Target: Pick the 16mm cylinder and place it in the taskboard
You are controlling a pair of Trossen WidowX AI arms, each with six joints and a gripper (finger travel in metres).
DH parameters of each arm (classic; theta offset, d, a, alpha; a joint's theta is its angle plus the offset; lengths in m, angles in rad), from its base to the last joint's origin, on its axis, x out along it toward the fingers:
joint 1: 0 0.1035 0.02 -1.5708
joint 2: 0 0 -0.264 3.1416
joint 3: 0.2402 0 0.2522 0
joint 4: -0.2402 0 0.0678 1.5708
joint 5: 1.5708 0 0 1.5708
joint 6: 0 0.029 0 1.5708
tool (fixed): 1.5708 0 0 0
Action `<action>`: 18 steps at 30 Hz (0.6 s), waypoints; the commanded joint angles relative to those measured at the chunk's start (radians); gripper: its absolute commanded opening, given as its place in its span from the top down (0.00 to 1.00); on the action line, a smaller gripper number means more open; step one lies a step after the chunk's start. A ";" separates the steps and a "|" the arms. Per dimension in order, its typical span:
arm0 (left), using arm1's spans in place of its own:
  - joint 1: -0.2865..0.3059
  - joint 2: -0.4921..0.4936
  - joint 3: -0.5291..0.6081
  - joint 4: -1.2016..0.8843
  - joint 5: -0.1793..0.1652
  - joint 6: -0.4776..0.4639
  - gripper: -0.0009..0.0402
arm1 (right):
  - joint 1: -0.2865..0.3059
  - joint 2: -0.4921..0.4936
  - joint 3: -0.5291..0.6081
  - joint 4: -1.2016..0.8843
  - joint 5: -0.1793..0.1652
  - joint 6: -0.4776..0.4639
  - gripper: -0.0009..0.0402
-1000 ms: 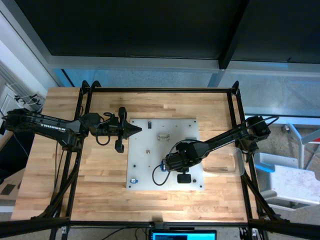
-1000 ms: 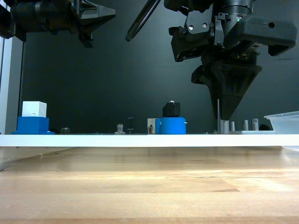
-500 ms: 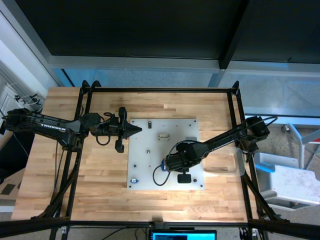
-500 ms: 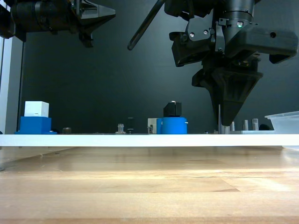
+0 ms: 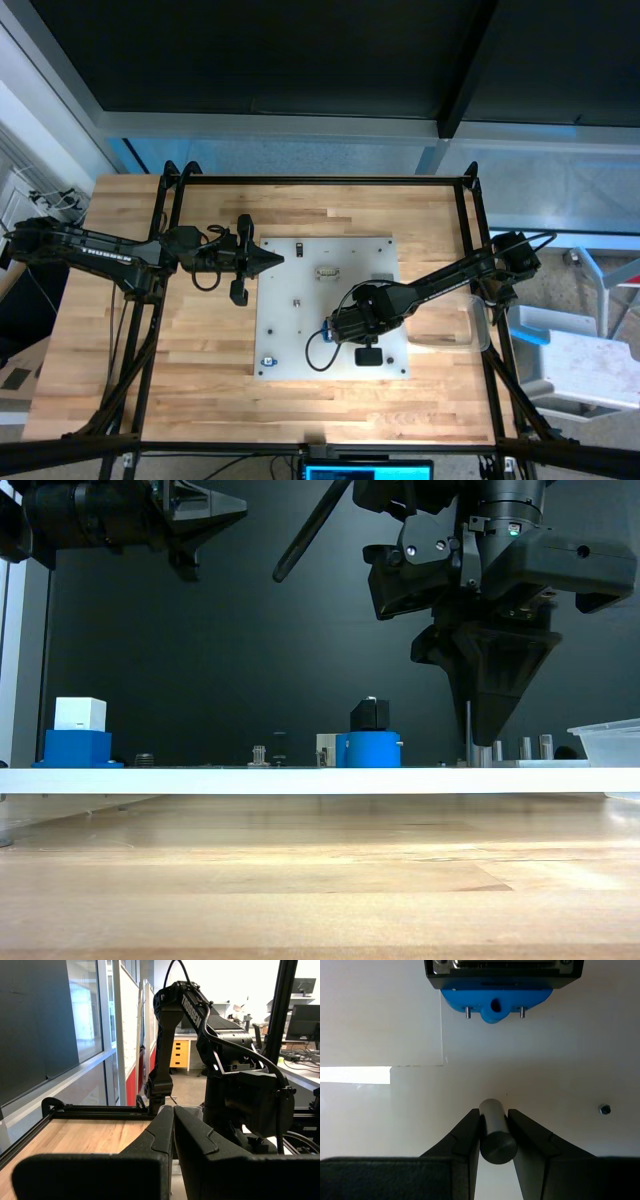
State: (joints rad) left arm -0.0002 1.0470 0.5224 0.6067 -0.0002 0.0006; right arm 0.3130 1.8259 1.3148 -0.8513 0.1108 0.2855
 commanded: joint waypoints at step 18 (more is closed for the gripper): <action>0.000 0.000 0.000 0.000 0.000 0.000 0.98 | -0.001 0.016 -0.034 0.048 0.002 -0.007 0.92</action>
State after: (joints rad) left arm -0.0002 1.0470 0.5228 0.6067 -0.0002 0.0006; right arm 0.3119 1.8397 1.2812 -0.8055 0.1123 0.2787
